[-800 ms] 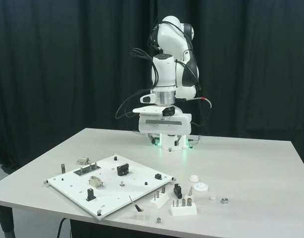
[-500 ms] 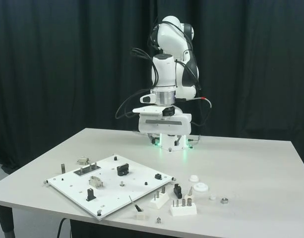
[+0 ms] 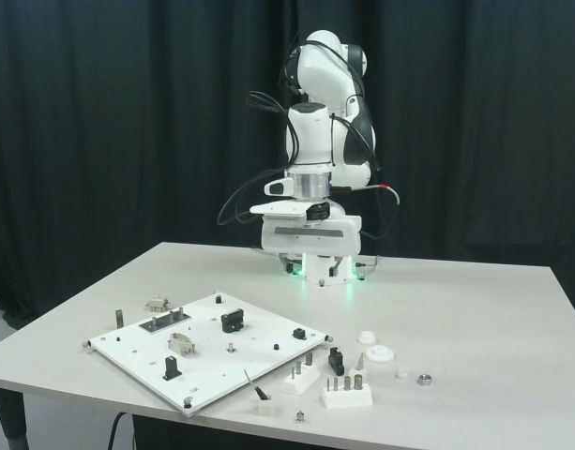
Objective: Pick waterproof.
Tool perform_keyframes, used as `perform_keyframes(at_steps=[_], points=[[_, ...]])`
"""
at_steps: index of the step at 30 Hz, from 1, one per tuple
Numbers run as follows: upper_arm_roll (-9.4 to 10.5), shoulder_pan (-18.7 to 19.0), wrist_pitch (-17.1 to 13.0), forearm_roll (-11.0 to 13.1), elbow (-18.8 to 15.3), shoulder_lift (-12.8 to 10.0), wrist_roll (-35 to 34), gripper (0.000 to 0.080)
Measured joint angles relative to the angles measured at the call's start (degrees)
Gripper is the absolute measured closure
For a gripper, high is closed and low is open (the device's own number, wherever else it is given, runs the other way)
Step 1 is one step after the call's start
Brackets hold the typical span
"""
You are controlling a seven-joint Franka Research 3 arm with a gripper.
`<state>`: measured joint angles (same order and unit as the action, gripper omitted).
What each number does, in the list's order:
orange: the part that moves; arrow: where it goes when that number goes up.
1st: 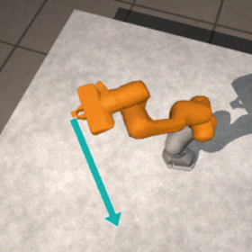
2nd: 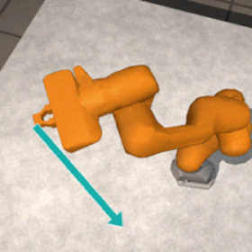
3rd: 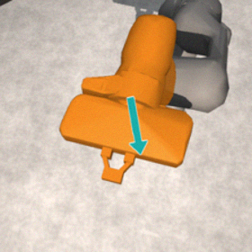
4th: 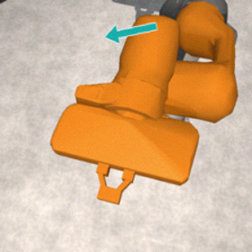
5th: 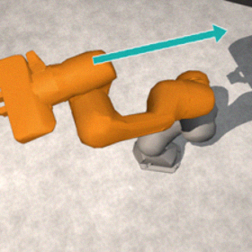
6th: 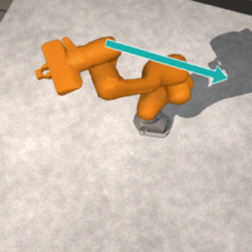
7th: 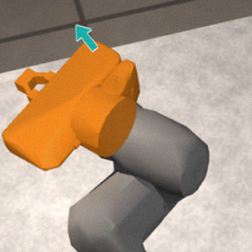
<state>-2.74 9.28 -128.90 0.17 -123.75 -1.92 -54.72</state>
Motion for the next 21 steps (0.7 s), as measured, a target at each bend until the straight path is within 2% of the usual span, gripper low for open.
perform_keyframes(at_steps=[21], points=[[0.52, 0.13, -1.54, 0.0, 0.0, -0.16, 0.0, 0.0003]])
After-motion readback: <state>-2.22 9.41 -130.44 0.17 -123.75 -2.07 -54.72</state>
